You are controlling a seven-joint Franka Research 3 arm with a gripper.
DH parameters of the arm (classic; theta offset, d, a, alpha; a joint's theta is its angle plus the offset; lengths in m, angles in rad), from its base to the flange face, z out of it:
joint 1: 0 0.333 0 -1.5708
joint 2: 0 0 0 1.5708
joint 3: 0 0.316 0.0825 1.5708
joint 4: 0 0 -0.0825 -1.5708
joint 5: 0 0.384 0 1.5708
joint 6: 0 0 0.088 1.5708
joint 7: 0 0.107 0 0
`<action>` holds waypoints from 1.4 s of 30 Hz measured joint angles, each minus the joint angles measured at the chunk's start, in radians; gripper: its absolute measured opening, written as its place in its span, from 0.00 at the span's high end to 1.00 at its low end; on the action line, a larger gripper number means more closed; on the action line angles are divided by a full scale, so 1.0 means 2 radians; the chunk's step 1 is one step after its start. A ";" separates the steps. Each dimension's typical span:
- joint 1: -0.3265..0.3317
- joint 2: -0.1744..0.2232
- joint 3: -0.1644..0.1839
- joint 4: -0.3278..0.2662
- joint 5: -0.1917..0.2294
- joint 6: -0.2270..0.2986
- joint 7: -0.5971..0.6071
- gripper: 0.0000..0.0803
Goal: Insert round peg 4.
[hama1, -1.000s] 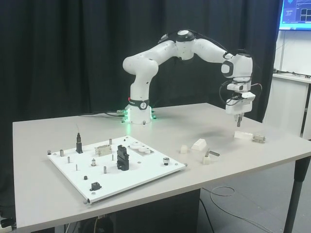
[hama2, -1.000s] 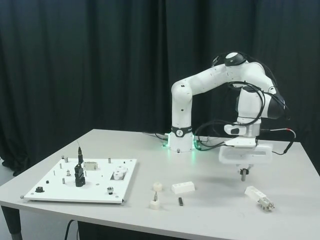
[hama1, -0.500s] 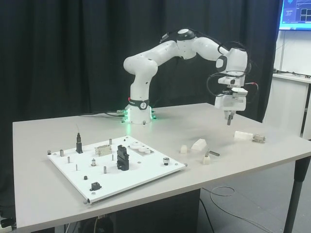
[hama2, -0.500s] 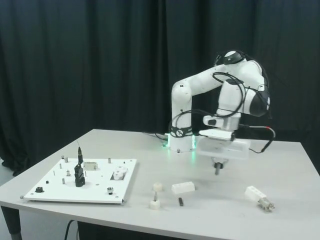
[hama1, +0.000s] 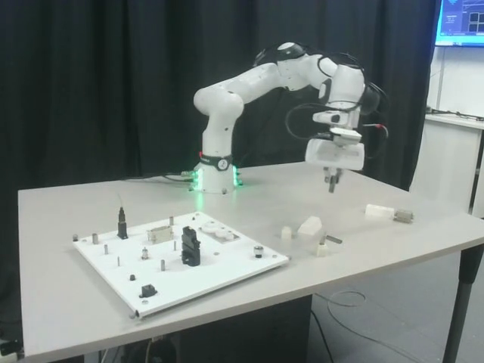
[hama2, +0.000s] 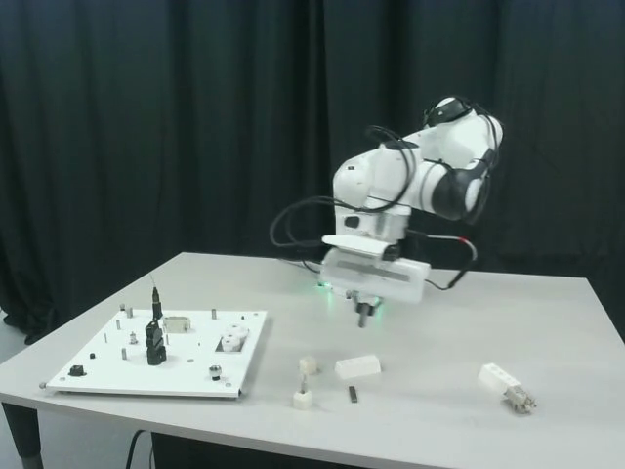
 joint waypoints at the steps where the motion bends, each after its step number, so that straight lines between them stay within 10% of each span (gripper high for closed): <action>1: -0.005 0.000 -0.001 -0.001 0.000 0.002 -0.003 0.81; 15: -0.091 0.001 -0.003 -0.006 0.011 0.020 -0.033 0.81; 42: -0.239 0.038 0.000 0.001 0.141 0.004 0.025 0.81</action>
